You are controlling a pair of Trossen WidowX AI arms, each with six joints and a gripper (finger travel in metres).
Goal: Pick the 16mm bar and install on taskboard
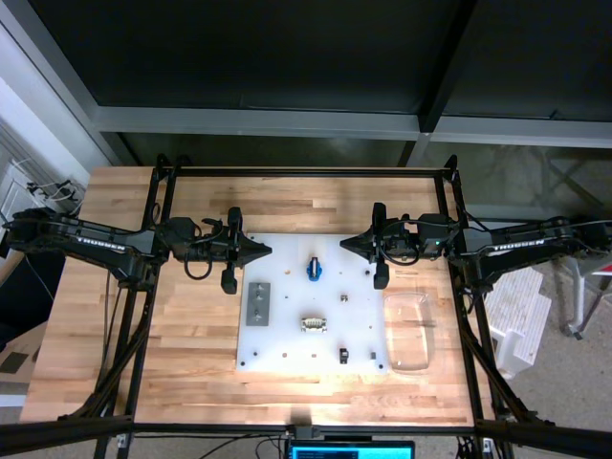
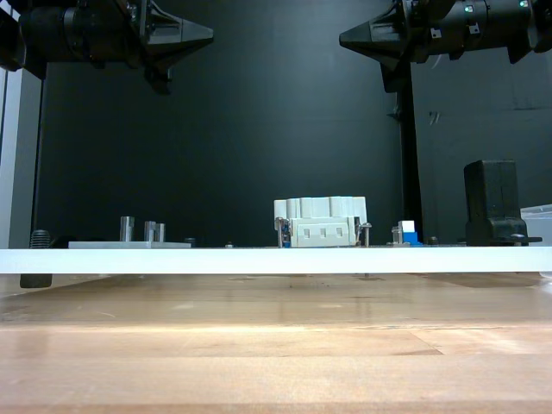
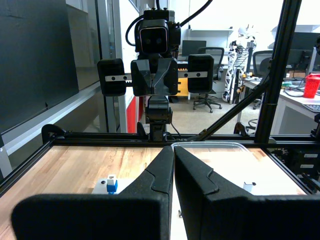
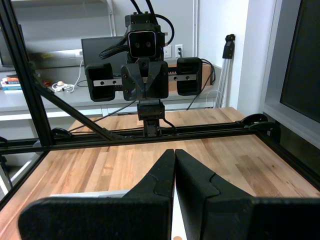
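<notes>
The white taskboard [image 1: 287, 339] lies in the middle of the table, its front edge [image 2: 259, 260] showing in the low view. I cannot make out the 16mm bar in any view. My left gripper [image 1: 268, 251] hangs shut over the board's far left corner, high above it [image 2: 211, 34]. Over the far right part hangs my right gripper [image 1: 342, 242], also shut and empty [image 2: 341, 39]. The two point at each other. In each wrist view the arm's own fingers meet at the tips [image 3: 174, 150] [image 4: 175, 151], with the other gripper facing it.
The board carries a blue knob [image 1: 314, 269], a grey metal block [image 1: 258, 303], a white connector [image 1: 313, 326] and a black connector [image 1: 344, 357]. A clear plastic tray [image 1: 406, 295] lies just right of the board. A black frame surrounds the table.
</notes>
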